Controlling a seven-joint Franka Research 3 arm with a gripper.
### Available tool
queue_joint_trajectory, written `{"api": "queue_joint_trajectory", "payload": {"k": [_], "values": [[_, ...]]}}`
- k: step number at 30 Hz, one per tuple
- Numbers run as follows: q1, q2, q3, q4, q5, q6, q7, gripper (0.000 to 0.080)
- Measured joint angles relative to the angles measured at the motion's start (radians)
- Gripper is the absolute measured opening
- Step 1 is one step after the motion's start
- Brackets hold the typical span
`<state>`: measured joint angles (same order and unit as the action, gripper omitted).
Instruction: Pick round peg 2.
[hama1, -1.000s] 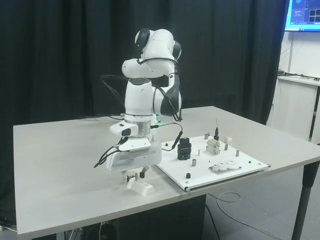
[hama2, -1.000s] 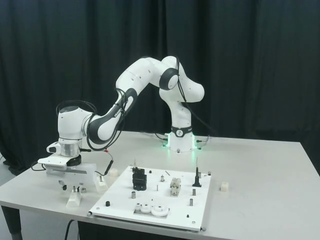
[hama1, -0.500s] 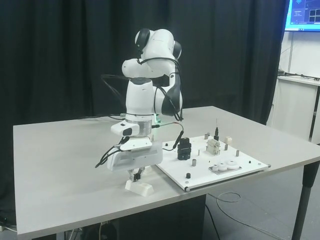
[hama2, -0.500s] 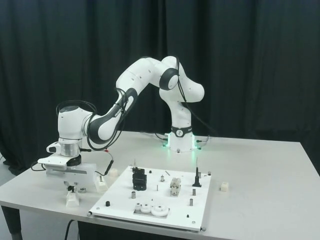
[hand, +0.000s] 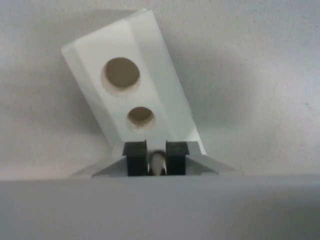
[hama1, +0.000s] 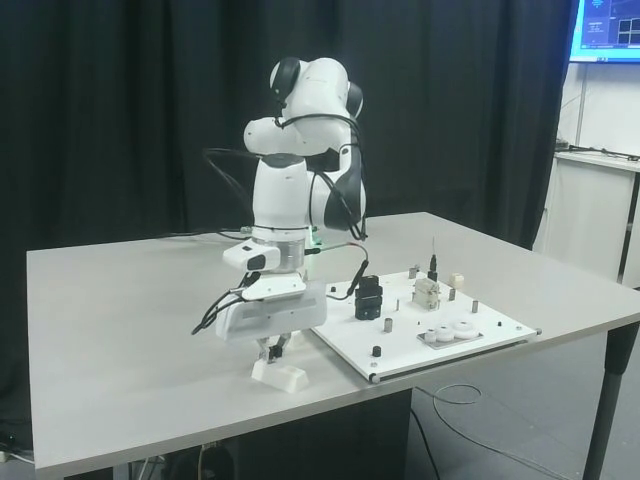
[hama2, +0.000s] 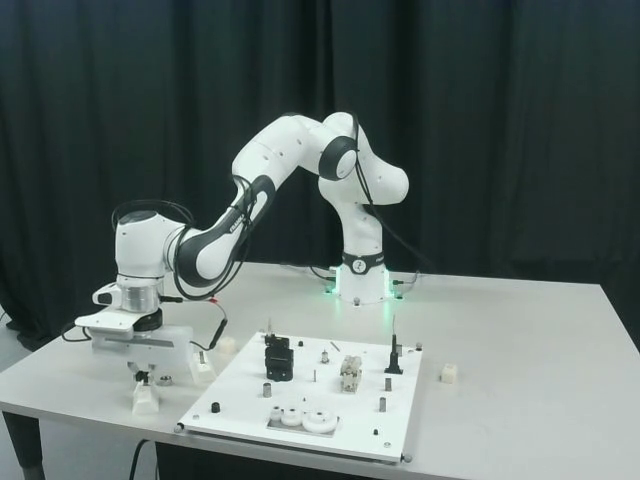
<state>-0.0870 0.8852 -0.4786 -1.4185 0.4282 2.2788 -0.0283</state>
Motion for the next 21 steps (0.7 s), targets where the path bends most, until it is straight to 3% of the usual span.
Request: {"api": "queue_joint_trajectory", "payload": {"k": [6, 21], "values": [[0.000, -0.003, -0.011, 0.028, -0.007, -0.049, 0.005, 0.0074], [0.000, -0.007, -0.044, 0.140, -0.027, -0.230, 0.046, 0.0074]]}}
